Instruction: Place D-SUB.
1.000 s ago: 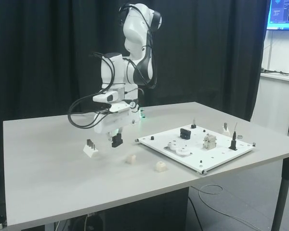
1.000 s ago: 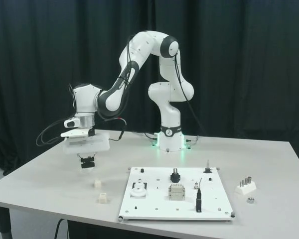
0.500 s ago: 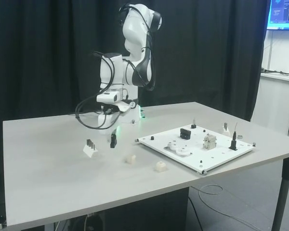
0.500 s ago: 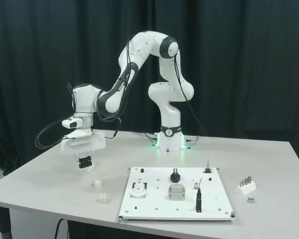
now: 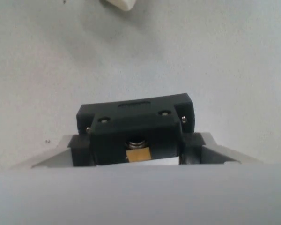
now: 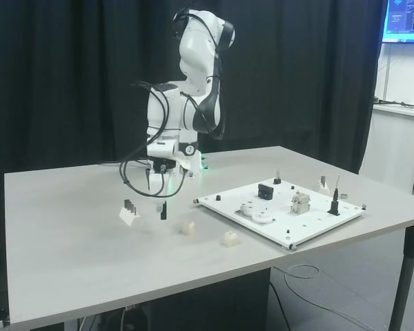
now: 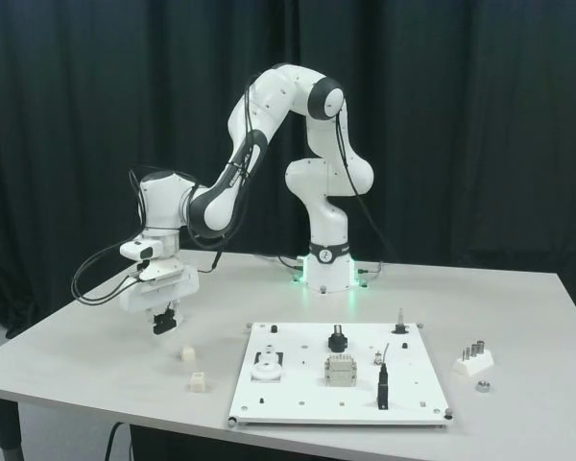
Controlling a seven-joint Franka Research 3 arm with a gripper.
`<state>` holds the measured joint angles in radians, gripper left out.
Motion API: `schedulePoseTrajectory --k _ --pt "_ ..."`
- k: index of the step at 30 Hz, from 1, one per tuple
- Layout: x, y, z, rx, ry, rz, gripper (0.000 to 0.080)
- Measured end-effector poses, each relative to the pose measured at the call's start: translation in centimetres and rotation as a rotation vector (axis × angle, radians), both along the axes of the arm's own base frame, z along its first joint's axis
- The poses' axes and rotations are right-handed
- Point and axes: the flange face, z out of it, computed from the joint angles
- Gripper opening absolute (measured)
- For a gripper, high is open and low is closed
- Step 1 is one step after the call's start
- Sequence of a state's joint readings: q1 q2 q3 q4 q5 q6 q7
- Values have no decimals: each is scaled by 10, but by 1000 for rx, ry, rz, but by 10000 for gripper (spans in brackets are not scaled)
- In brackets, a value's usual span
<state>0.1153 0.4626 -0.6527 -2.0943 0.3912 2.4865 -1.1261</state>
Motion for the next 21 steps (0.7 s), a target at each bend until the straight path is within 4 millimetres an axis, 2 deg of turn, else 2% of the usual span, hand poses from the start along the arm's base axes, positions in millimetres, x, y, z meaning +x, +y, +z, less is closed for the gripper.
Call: schedulePoseTrajectory --k 21 --pt "3 4 -16 12 16 8 387"
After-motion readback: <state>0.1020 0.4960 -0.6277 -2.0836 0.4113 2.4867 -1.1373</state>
